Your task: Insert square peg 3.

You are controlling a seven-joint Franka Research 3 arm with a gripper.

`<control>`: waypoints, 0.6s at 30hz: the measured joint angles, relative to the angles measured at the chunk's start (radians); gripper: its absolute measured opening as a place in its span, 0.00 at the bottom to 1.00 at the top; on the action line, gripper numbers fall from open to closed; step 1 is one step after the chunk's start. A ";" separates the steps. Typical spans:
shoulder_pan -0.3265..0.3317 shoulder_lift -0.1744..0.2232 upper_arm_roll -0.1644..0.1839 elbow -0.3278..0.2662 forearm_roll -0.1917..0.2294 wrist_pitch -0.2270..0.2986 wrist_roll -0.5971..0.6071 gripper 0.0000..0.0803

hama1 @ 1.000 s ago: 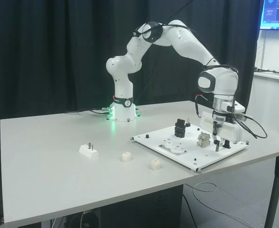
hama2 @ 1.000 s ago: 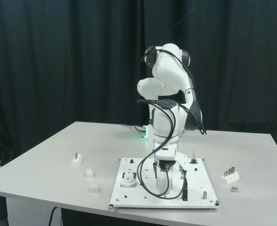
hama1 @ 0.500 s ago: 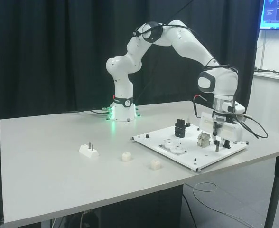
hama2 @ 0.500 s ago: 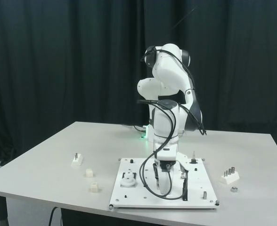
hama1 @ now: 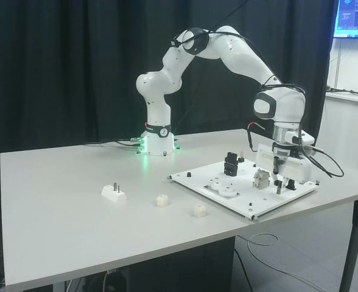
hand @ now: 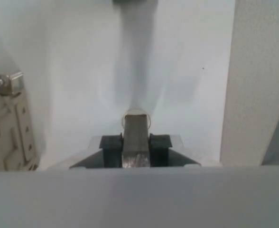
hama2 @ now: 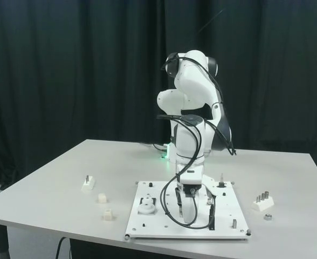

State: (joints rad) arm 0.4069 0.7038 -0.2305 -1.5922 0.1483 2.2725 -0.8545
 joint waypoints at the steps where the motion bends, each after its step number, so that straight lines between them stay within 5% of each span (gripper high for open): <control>1: 0.000 0.000 0.000 0.000 0.000 0.000 -0.001 0.14; 13: 0.001 -0.002 -0.002 -0.002 -0.013 -0.025 -0.012 0.14; 14: 0.001 -0.004 -0.002 -0.002 -0.016 -0.030 -0.012 0.27; 15: 0.001 -0.005 -0.002 -0.002 -0.019 -0.036 -0.012 0.27; 16: 0.001 -0.007 -0.002 -0.002 -0.020 -0.042 -0.012 0.65; 18: 0.001 -0.009 -0.002 0.001 -0.021 -0.040 -0.012 0.65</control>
State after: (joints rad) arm 0.4079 0.6947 -0.2328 -1.5911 0.1278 2.2324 -0.8669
